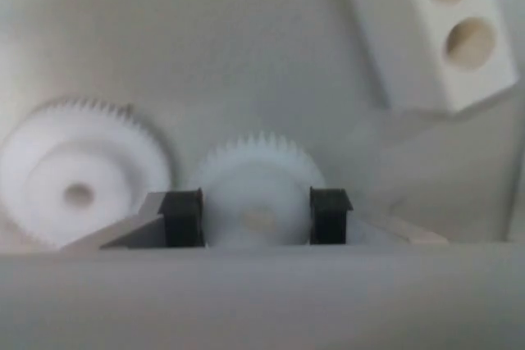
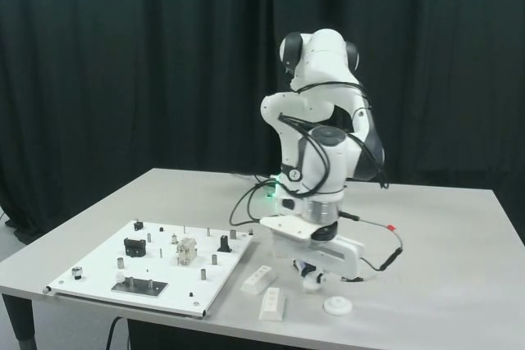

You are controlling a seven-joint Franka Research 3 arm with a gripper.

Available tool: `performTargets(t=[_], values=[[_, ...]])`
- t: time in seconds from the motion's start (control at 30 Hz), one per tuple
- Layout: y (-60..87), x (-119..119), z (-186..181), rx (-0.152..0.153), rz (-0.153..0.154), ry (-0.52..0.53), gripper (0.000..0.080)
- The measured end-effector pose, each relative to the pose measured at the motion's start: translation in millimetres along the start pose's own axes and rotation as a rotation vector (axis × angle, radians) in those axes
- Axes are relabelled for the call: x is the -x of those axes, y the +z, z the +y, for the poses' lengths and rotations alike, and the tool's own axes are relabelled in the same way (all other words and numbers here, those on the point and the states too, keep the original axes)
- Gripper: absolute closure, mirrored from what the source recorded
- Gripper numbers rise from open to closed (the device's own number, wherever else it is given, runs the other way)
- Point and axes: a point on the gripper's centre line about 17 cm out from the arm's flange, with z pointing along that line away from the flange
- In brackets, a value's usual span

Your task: Place medium gear.

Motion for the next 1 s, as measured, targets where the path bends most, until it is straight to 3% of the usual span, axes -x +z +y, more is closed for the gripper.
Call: performTargets(t=[0.53, 1.0], values=[[-1.8, 50.1, -33.4, 0.036, -0.003, -0.011, 0.0526], [19.4, 67.3, -51.7, 0.010, 0.018, -0.018, 0.0526]])
